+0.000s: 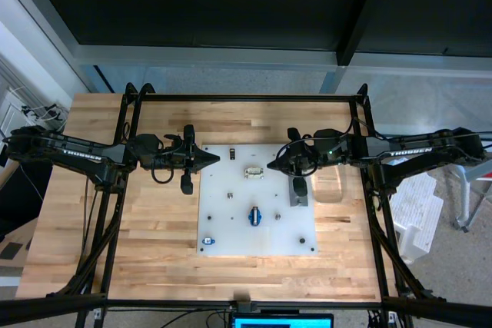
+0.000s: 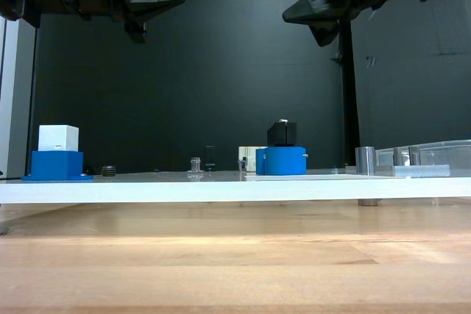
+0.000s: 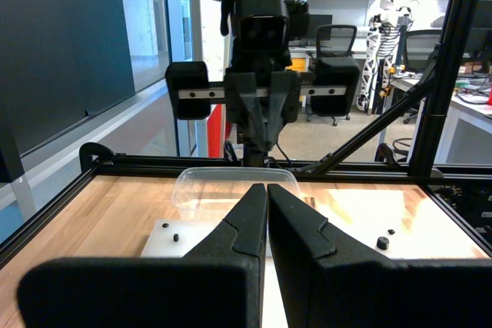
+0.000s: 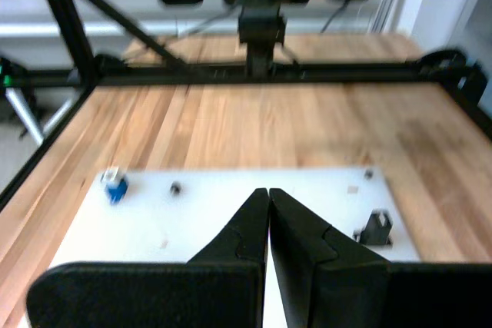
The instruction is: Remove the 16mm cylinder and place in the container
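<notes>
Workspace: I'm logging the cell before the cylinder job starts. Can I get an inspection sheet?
Surface: wooden table, white task board lying flat on it.
Job's things: 16mm cylinder upright on the board beside the blue-and-black connector; container at the board's right edge, nothing seen inside.
Clutter: blue-and-black connector, white-topped blue block, grey metal block, white connector, all on the board.
Grippers: left gripper and right gripper both shut, holding nothing, raised above the board's far half.
Cables: black cable loops at both wrists.
Surroundings: black frame around the table; screen at the near edge.
</notes>
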Available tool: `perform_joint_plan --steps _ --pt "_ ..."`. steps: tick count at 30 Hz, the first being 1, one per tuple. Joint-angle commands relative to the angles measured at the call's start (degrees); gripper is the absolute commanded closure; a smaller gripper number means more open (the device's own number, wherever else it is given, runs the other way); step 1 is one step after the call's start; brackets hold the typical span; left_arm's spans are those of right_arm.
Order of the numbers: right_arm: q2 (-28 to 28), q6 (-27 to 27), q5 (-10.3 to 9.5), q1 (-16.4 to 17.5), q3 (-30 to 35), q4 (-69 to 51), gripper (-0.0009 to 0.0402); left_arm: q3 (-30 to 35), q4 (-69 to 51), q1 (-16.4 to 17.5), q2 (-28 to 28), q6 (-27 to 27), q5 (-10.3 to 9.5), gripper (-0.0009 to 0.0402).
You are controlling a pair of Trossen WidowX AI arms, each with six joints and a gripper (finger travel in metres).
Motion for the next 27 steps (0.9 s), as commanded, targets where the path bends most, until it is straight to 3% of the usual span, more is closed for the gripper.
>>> perform_joint_plan --steps 1,7,12,19,27 --pt "0.0 0.2 0.11 1.3 2.9 -9.0 0.0393 0.0 0.0 0.0 0.0 0.0 0.02 0.0393" --pt "0.0 3.2 0.24 3.7 6.9 -21.8 0.0393 0.0 0.0 0.0 0.0 0.0 0.02 0.0393" --pt "0.9 4.9 2.03 6.7 9.9 -29.9 0.0393 0.0 0.0 0.0 0.0 0.0 0.02 0.0393" --pt "6.2 7.5 4.59 10.3 16.0 -42.0 0.0393 0.0 0.0 0.0 0.0 0.0 0.02 0.0393" --pt "15.3 10.8 4.59 12.0 24.6 -53.9 0.0369 0.0 0.0 0.0 0.0 0.0 0.02 0.0393"
